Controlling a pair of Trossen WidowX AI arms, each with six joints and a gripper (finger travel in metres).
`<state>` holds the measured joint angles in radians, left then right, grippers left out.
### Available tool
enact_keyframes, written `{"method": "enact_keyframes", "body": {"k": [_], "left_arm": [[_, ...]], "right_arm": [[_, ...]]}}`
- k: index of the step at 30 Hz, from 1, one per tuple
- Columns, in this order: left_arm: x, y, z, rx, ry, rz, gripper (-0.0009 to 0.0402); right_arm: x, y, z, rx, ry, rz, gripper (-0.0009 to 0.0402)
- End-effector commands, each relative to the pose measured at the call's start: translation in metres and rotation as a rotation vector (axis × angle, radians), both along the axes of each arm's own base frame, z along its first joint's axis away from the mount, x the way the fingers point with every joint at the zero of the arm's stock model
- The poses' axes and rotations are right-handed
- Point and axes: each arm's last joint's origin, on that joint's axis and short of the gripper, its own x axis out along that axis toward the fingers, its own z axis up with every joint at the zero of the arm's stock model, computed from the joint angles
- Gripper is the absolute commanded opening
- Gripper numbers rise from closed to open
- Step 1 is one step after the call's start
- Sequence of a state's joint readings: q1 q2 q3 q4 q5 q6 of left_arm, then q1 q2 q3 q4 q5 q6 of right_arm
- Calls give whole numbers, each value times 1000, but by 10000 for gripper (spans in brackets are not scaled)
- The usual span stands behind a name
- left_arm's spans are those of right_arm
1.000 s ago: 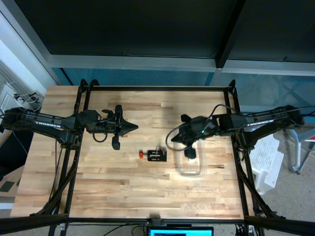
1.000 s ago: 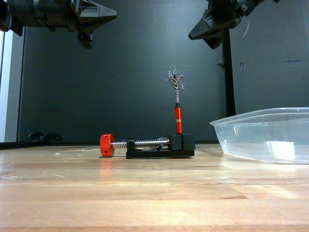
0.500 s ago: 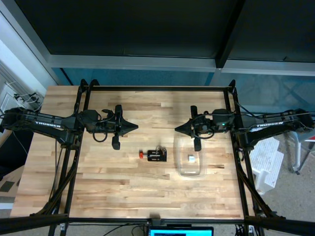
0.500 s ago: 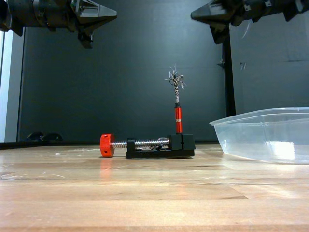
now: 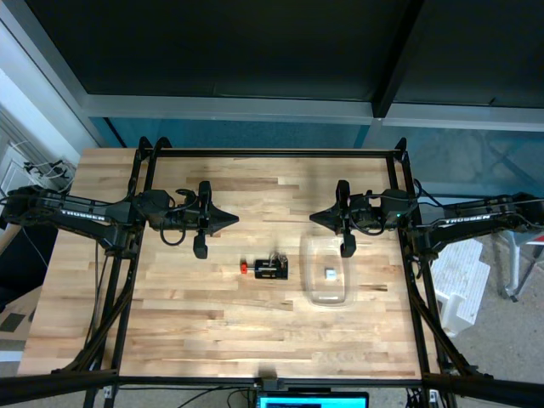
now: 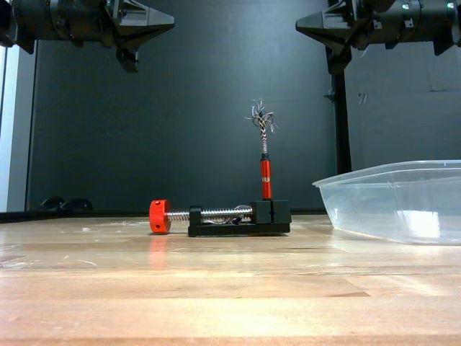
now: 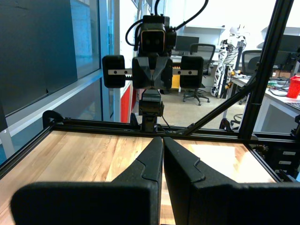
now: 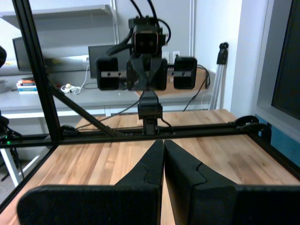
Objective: Pick the rca connector and install on the hub
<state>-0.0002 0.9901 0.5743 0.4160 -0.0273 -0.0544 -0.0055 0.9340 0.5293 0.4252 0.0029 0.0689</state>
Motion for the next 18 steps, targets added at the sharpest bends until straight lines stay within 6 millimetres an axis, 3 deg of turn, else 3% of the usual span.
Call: {"method": "enact_keyframes", "body": {"k": [1, 18], "left_arm": [[0, 0, 0, 0, 0, 0, 0], [0, 0, 0, 0, 0, 0, 0]], "right_arm": [[-1, 0, -1, 2, 3, 2, 0], [0, 0, 8, 11, 0, 2, 0]]}}
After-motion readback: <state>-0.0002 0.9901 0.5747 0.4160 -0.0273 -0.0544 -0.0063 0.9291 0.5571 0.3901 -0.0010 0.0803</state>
